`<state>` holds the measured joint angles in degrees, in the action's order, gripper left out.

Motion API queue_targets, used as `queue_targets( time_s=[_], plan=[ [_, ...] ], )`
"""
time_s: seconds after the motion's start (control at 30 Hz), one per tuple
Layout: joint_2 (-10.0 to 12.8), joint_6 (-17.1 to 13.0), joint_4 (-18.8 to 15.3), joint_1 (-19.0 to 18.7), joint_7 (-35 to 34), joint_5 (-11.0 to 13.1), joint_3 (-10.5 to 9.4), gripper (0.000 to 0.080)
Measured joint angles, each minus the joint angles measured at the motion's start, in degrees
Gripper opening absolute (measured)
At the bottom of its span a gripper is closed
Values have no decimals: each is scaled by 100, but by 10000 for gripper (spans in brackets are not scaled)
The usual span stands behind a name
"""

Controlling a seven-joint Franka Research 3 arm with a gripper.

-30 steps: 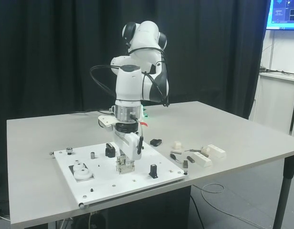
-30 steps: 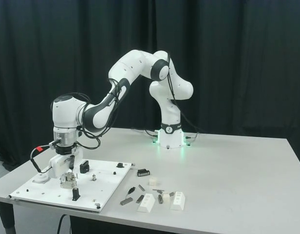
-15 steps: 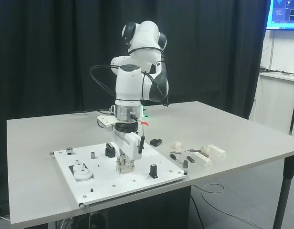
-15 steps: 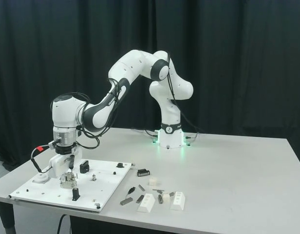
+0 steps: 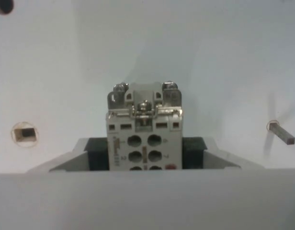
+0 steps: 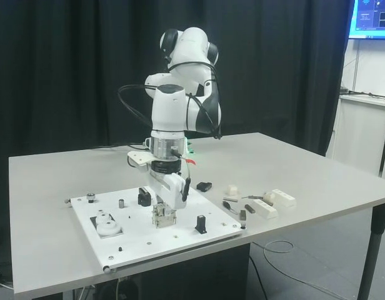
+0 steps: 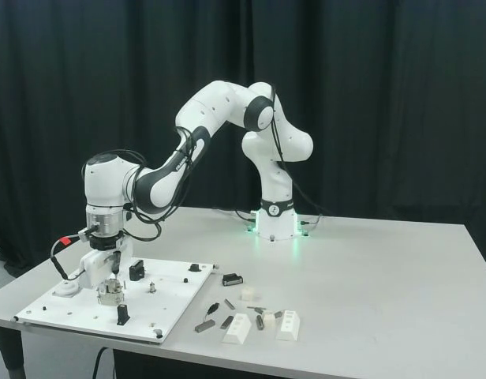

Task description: Remove waterproof.

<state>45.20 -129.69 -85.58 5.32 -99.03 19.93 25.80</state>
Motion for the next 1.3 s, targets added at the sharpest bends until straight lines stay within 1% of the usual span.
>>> queue_targets(
  time_s=[0.47,0.8,0.93,1.07,1.3],
  plan=[
    [1,16,14,-7,17,-59,0,312],
    [-1,111,86,-8,28,-163,5,312],
    [-7,252,192,-6,28,-281,24,312],
    [-11,371,389,0,28,-354,34,312],
    [-26,770,677,1,-74,-369,94,312]
  ],
)
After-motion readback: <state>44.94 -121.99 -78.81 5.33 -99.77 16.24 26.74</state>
